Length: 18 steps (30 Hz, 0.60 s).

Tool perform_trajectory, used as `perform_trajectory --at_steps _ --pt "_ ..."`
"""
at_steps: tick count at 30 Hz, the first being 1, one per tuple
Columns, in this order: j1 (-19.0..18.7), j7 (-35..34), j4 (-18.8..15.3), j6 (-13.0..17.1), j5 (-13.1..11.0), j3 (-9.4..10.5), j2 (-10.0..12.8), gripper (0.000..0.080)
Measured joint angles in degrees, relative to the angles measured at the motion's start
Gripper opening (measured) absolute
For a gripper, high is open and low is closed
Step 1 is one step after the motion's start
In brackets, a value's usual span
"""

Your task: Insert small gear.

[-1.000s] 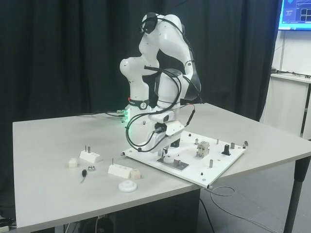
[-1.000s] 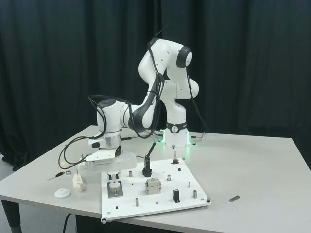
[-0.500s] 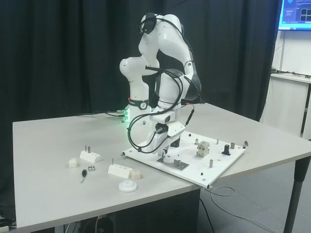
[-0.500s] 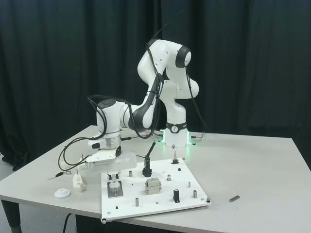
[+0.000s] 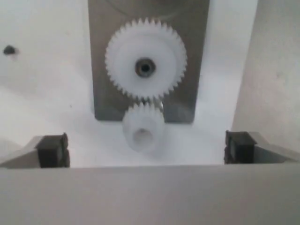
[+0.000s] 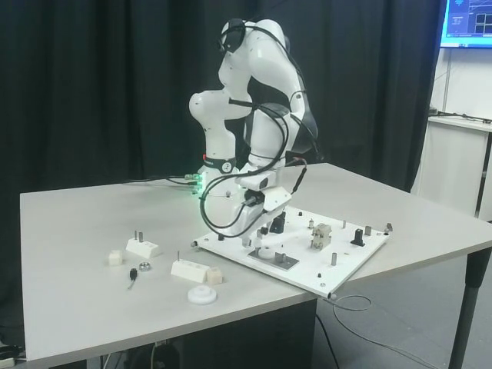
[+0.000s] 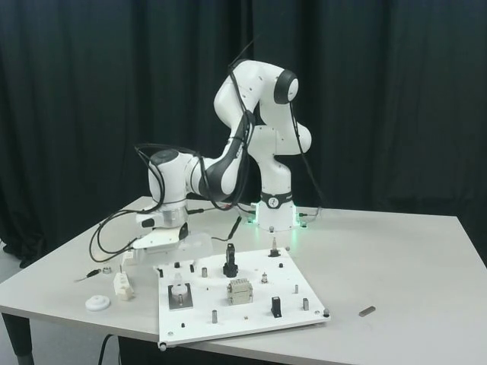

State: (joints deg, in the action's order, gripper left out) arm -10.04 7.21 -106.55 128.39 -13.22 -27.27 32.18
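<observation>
my gripper (image 5: 145, 149) hangs spread wide and empty above the small gear (image 5: 143, 126), fingers (image 5: 52, 151) well apart from it. the small gear sits at the grey plate's (image 5: 102, 101) edge, teeth meshed with the large gear (image 5: 146, 58), on the white board (image 7: 251, 312).

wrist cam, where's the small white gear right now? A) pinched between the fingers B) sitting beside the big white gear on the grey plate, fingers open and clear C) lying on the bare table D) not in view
B: the small white toothed gear sits meshed against the large white gear at the grey metal plate's edge, while the gripper is open, its fingers clear of it.
</observation>
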Motion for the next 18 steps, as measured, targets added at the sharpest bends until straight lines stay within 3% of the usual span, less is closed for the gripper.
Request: perform_trajectory --at_steps 4,5,18 --pt "0.6 -1.7 0.8 -1.5 1.2 -0.03 -0.7 0.0646" --pt "0.8 -2.3 0.9 -1.8 1.4 -0.04 -0.8 0.0769" --pt "2.5 -15.6 2.0 -0.9 1.6 -0.03 -1.1 0.0793"
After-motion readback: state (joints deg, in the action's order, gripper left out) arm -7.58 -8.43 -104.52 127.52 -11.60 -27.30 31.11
